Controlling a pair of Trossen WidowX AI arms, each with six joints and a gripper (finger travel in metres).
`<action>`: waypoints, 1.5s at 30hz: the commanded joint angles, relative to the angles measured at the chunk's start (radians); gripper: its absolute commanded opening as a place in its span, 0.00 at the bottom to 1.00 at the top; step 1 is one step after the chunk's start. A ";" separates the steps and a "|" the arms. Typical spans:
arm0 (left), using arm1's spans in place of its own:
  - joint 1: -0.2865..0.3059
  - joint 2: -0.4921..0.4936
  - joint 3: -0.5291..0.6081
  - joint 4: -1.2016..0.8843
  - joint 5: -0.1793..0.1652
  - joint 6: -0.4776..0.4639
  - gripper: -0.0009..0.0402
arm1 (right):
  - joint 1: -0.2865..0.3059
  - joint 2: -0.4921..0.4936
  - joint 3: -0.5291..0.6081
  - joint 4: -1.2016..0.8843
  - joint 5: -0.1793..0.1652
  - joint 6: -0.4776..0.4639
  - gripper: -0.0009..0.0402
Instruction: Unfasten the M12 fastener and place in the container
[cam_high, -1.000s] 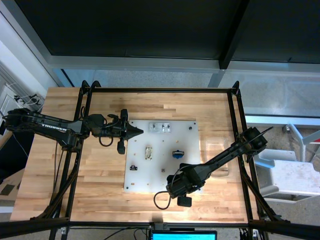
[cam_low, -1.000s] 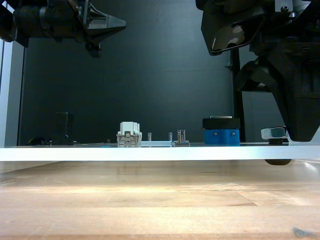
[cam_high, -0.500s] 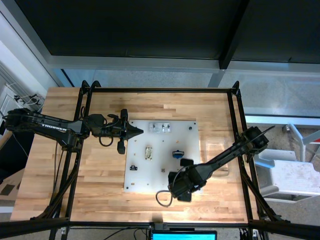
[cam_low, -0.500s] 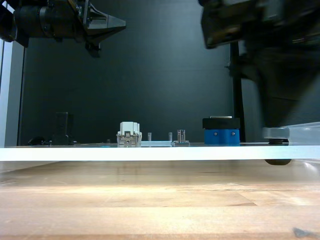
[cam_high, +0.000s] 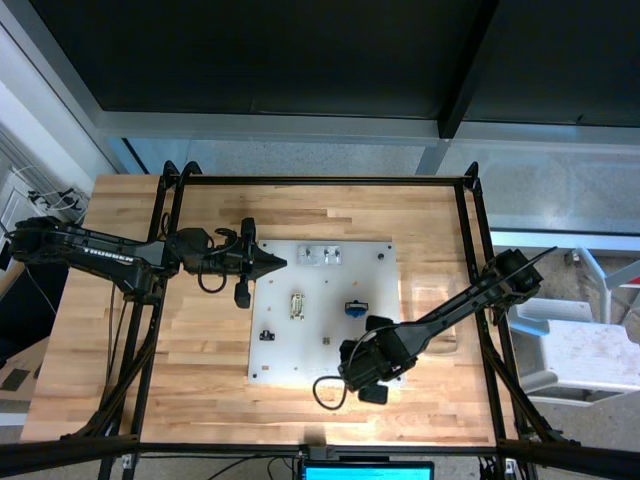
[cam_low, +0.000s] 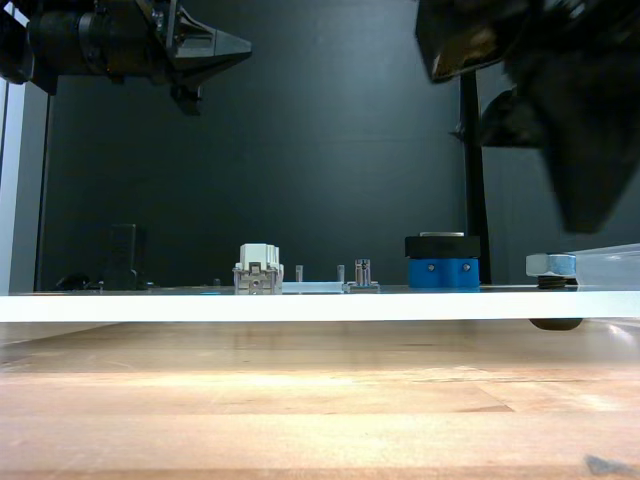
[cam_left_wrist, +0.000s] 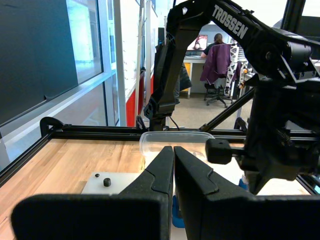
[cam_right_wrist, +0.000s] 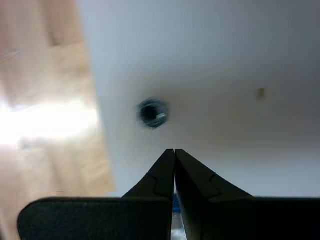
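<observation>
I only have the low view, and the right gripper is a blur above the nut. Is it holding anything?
Observer: No. The right wrist view shows the right gripper shut on nothing.
Operator: Is the nut inside the tray? It looks that way here.
Observer: No. The right wrist view shows the M12 nut on its stud on the white board, near the board's edge and apart from the fingertips.
Operator: Where is the left arm?
Observer: The high view shows the left gripper over the board's far left part, well away from the container.

Silver nut (cam_low: 551, 264) on its stud (cam_low: 548, 283), clear container (cam_high: 428, 292) apart
</observation>
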 joint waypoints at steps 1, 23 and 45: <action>0.000 0.000 0.000 0.000 0.000 0.000 0.02 | 0.000 0.000 0.020 0.000 -0.003 0.084 0.02; 0.000 0.000 0.000 0.000 0.000 0.000 0.02 | -0.027 0.008 0.067 -0.005 -0.043 0.715 0.39; 0.000 0.000 0.000 0.000 0.000 0.000 0.02 | -0.041 0.082 0.048 0.059 -0.060 0.737 0.48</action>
